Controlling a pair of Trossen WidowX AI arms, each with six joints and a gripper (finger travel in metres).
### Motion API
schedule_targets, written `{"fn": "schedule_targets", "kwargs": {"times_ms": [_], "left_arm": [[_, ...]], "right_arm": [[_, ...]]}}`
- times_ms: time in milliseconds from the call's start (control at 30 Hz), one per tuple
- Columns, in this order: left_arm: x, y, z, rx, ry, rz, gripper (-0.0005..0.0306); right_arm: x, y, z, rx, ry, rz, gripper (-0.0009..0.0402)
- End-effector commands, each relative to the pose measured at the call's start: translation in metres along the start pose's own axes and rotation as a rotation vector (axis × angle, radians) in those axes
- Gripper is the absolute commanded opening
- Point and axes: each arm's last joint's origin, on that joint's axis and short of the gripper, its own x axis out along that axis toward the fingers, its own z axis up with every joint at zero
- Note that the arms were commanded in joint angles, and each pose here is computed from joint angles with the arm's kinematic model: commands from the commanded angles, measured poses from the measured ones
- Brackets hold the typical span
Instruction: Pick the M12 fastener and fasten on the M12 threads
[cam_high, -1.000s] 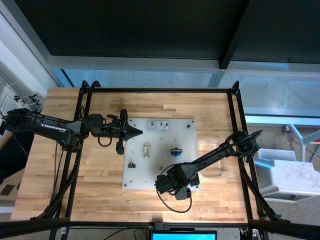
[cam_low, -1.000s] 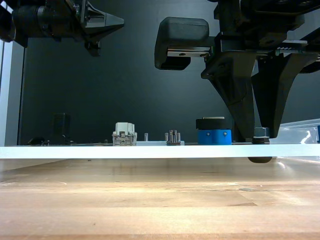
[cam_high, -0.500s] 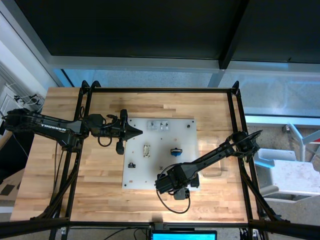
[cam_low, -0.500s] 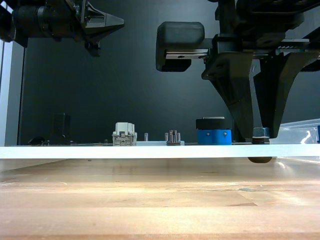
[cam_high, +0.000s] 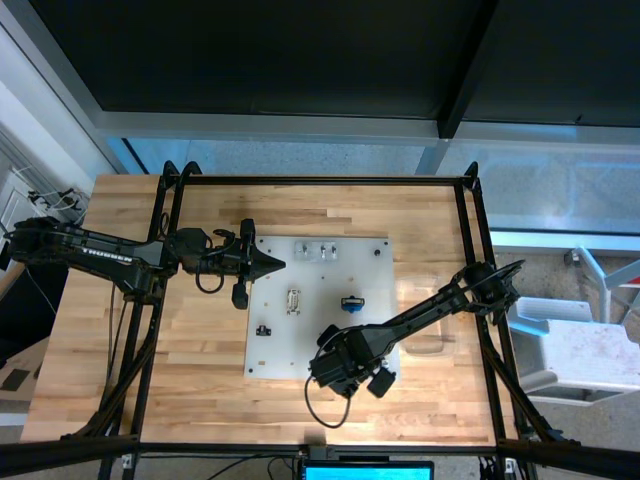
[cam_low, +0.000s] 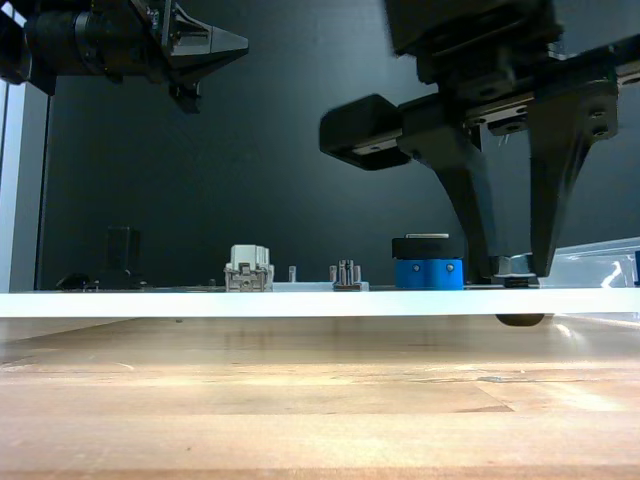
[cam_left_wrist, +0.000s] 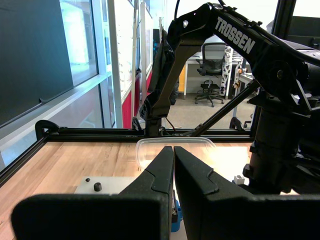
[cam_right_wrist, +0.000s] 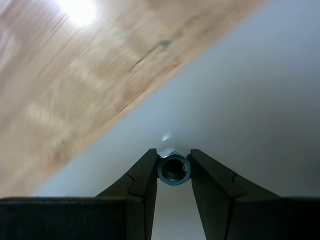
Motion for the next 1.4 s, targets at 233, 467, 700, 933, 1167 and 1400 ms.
{"fn": "schedule_targets", "kwargs": {"times_ms": [233,467,700,933,1167,1400], "left_arm": [[0.0001,0.0,-0.0001,0.0,0.0,0.0,0.0],[0.0001,0.0,-0.0001,0.0,0.0,0.0,0.0],[0.0001,0.0,0.0,0.0,0.0,0.0,0.0],[0.0001,0.0001,-0.0001,0.0,0.0,0.0,0.0],[0.0001,0.0001,-0.0001,0.0,0.0,0.0,0.0],[0.0001,0.0001,-0.0001,0.0,0.0,0.0,0.0]], "right_arm": [[0.0003,-0.0003,0.0002,0.567,-0.002,-0.002,0.0043],[-0.0002,-0.0011,0.0023,0.981,-0.028,0.002,0.0043],[-0.0004,-0.0017,0.0036,1.33,-0.044,0.012,0.0043],[-0.0003,-0.0018,0.0034,1.61,-0.042,0.018,0.0043],[-0.0003,-0.0021,0.0031,1.775,-0.04,0.02,0.0043],[-0.0003,-0.0019,0.0018,1.987,-0.03,0.012,0.0043]]}}
